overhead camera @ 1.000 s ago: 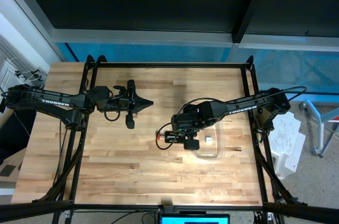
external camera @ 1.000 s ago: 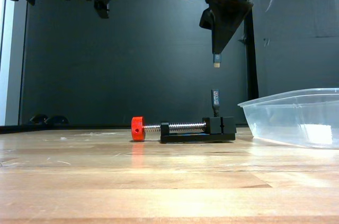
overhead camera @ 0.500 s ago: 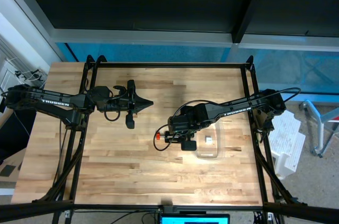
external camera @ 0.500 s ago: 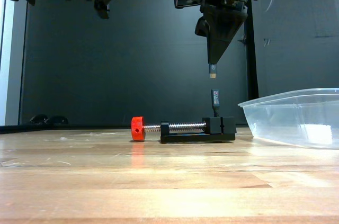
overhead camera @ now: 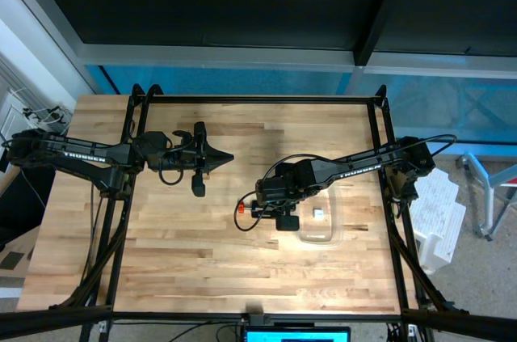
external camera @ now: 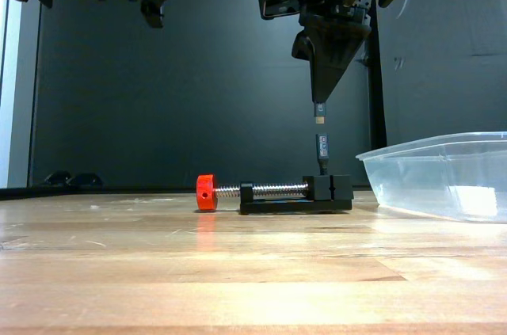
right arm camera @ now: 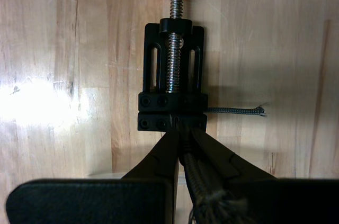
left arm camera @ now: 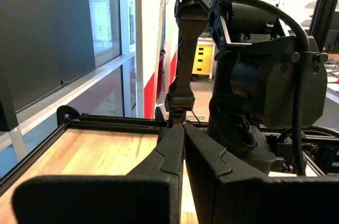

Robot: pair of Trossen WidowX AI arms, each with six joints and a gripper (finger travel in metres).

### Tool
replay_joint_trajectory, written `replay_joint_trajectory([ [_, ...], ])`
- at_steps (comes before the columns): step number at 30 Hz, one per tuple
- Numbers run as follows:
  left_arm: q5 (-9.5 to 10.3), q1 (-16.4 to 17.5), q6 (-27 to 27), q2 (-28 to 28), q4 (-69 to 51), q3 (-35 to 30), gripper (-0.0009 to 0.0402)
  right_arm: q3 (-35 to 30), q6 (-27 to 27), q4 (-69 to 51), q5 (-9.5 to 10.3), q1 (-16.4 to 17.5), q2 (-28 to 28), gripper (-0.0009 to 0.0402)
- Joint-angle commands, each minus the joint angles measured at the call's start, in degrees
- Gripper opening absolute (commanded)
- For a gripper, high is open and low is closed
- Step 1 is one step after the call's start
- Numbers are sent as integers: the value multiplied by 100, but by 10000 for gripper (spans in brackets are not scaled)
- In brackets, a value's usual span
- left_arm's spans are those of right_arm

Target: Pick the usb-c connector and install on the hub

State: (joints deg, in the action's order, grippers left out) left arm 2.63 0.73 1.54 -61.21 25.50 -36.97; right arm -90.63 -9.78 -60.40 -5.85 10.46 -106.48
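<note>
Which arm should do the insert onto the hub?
Right. The right gripper holds the usb-c connector just above the hub. The left gripper is parked far off, shut and empty.

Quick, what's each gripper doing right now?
Left gripper: closed, empty, raised to the left of the hub.
Right gripper: closed on the usb-c connector, just above the hub.

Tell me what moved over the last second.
The right gripper, shut on the usb-c connector, came down and slightly left, now hanging just above the upright post on the hub, apart from it. The hub, clear tray and parked left gripper stayed put.
</note>
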Motion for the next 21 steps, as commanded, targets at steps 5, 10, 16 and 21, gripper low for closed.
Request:
replay_joint_trajectory([
  [5, -2, 0, 0, 0, 4, 0, 0, 22, -26, 9, -11, 7, -4, 0],
  [10, -2, 2, 0, 0, 4, 0, 0, 22, -79, 17, -11, 7, -4, 0],
  [16, -2, 2, 0, 0, 2, 0, 0, 26, -170, 63, -4, 7, -68, 0],
  [21, -2, 2, 0, 0, 7, 0, 0, 33, -223, 72, -11, 7, -68, 0],
])
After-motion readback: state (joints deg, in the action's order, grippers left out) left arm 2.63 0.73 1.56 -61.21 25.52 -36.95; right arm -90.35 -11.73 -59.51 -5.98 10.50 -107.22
